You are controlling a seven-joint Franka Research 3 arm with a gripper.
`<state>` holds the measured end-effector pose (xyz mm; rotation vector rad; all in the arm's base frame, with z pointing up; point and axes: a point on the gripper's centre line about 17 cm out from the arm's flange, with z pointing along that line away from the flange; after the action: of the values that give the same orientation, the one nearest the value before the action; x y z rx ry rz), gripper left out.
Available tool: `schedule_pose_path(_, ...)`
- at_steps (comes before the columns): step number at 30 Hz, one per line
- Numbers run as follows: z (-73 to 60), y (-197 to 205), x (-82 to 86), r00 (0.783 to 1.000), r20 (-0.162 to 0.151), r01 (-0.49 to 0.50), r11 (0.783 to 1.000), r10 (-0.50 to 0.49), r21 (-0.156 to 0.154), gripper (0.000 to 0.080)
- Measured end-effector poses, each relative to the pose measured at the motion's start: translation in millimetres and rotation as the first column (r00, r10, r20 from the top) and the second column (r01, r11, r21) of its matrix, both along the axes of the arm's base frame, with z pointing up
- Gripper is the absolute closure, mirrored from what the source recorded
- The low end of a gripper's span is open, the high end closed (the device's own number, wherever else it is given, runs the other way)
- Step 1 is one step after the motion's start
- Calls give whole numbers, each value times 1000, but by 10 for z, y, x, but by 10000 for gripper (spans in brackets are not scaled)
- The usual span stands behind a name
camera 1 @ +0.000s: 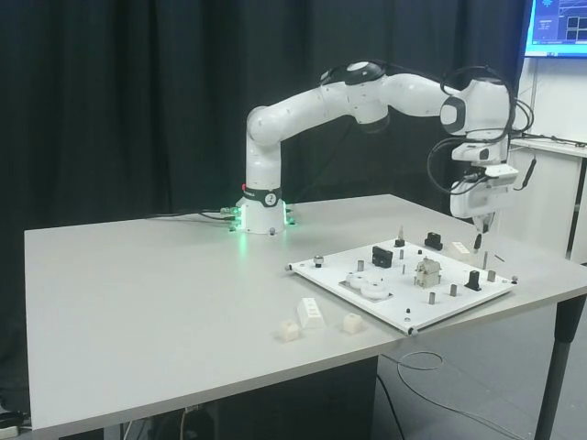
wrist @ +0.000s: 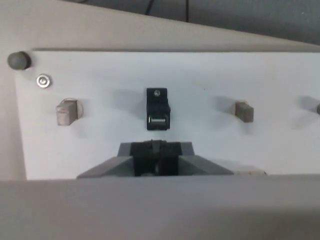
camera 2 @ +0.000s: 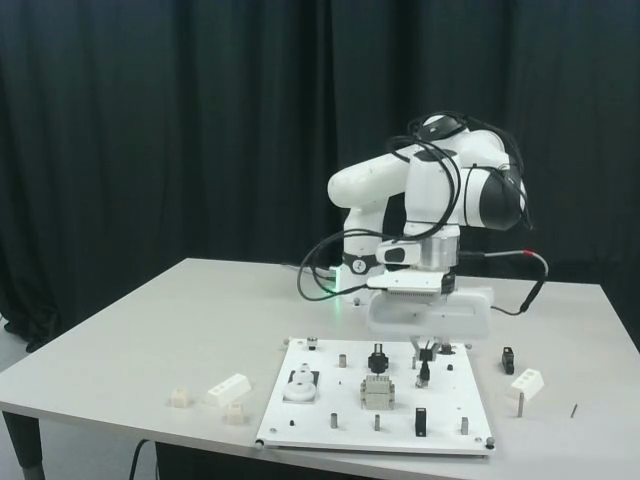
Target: Place USB.
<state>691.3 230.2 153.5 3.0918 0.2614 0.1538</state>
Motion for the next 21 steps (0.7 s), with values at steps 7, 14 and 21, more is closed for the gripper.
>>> schedule_pose_path(7,97,-1,-1,1000,-1,4,1000,-4,-1,780)
schedule_pose_path(14,112,-18,2,1000,0,4,1000,-4,-7,780)
schedule_pose_path(21,111,-81,10,1000,-2,11,1000,-11,-15,780)
